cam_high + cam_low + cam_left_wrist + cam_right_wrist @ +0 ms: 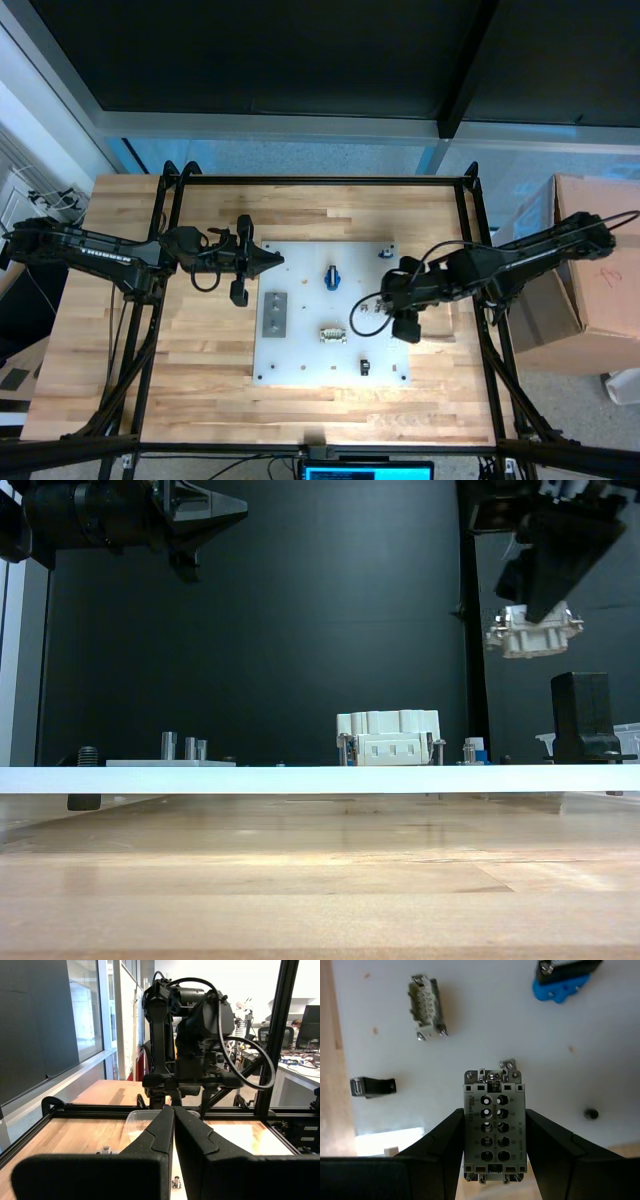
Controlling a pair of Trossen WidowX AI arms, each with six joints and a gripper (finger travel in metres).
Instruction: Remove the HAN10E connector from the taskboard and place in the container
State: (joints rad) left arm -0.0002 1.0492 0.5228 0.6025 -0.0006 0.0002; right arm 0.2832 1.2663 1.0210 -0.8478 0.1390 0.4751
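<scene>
The grey HAN10E connector [493, 1125] hangs in the air, held between the fingers of my right gripper [540, 598], which is shut on it. It is well clear of the white taskboard [300, 360], over the board's right part, with its pin face toward the wrist camera. Its beige mating base [333, 335] stays screwed to the board. My left gripper [272, 258] hovers high over the board's left edge, shut with nothing in it. A clear container [136, 1121] shows beyond the left fingers, past the board's right side.
On the board stand a blue fixture [332, 277], a grey block with pegs [274, 312] and a small black part [365, 367]. A black frame surrounds the wooden table [120, 340]. A cardboard box [590, 270] sits off the table at the right.
</scene>
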